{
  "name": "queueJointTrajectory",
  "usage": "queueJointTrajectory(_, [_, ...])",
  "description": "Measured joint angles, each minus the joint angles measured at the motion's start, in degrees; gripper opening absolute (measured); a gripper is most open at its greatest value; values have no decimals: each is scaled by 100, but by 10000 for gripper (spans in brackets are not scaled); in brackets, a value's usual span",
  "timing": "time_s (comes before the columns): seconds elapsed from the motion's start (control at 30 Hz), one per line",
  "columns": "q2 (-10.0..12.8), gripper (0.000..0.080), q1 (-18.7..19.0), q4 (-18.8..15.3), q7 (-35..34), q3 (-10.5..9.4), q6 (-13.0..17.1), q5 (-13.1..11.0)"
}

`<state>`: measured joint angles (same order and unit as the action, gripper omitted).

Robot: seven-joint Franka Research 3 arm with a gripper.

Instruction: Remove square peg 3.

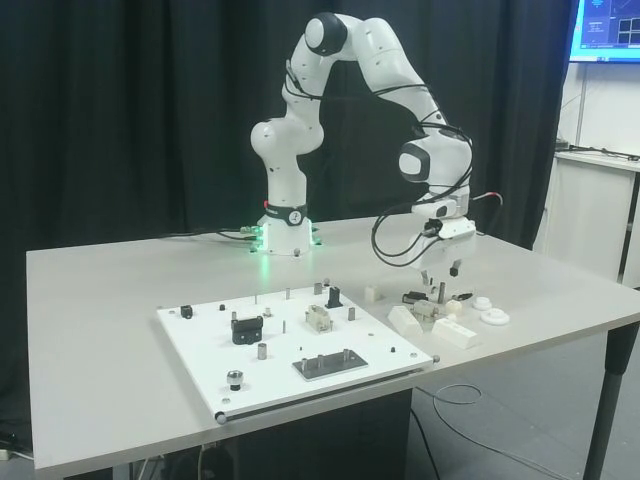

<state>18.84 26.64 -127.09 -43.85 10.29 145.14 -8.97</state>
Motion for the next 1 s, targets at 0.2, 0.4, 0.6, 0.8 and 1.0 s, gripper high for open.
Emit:
queueJointTrajectory(0.2, [-38,799,0,-5,0,1,-2,3])
queueJointTrajectory(0.4, [-64,799,0,-6,0,15,-3,32])
queueJointTrajectory(0.6, [-80,800,0,-6,0,28,-3,36])
queueJointTrajectory(0.8, [-91,800,0,-6,-3,40,-2,40])
queueJointTrajectory(1.0, [-107,800,0,-6,-58,64,-2,49])
